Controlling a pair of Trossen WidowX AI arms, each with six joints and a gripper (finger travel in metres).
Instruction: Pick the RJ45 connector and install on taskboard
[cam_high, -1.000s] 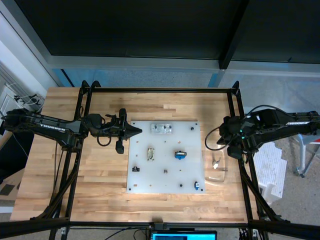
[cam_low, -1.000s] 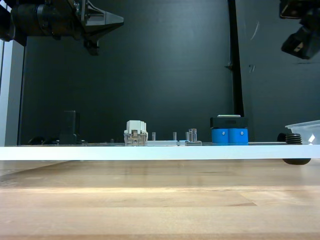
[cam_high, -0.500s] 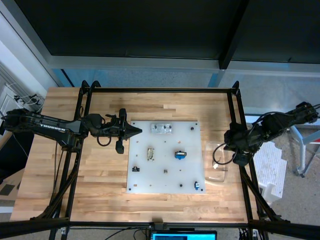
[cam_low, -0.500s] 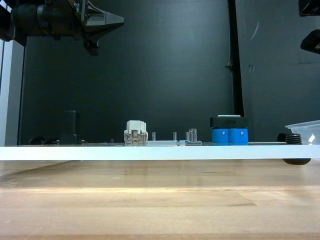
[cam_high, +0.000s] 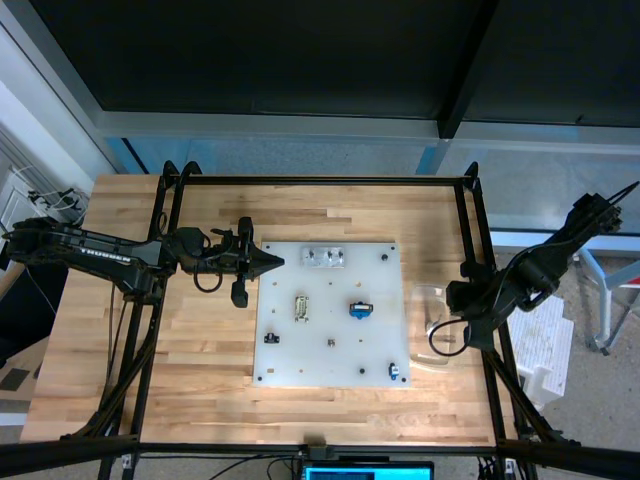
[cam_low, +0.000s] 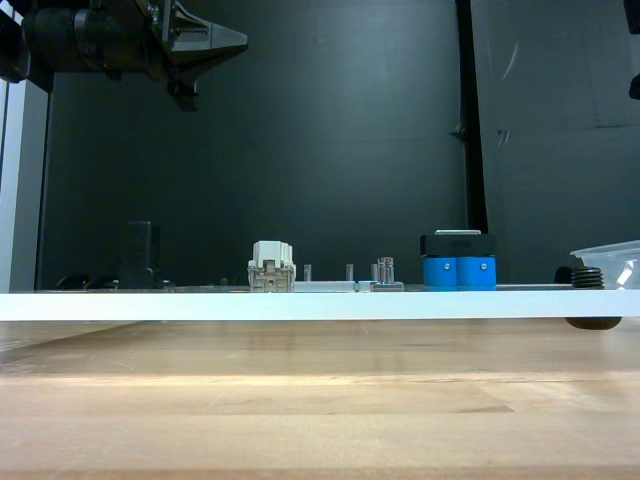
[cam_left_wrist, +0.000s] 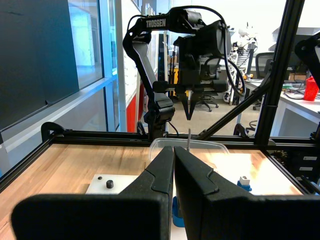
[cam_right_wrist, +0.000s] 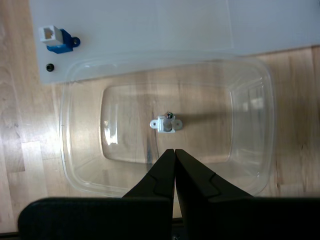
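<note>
1. The right gripper (cam_right_wrist: 175, 151) hangs point-down over a clear, round-cornered plastic tray (cam_right_wrist: 65, 150) at the right side of the table. Its two black fingers are pressed together with nothing between them.
2. The RJ45 connector (cam_right_wrist: 166, 124), a tiny pale whitish-grey plastic plug, lies on the tray's floor near the middle. It is below the right gripper's fingertips and clear of them.
3. The tray sits on the light wooden table (cam_high: 200, 350), just beside the right edge of the taskboard (cam_high: 300, 350), a large white square plate.
4. The left gripper (cam_high: 278, 262) is held high above the taskboard's far left corner, pointing right. Its black fingers are also closed tip to tip, and it carries nothing.
5. On the taskboard stand a silver metal block (cam_high: 325, 258) by the far edge, a beige fitting (cam_high: 300, 308) left of centre and a blue fitting (cam_high: 360, 310) right of centre.
6. A smaller blue fitting with a white socket (cam_right_wrist: 57, 37) occupies the taskboard's near right corner, close to a corner of the tray. A small black screw head (cam_right_wrist: 49, 66) sits beside it.
</note>
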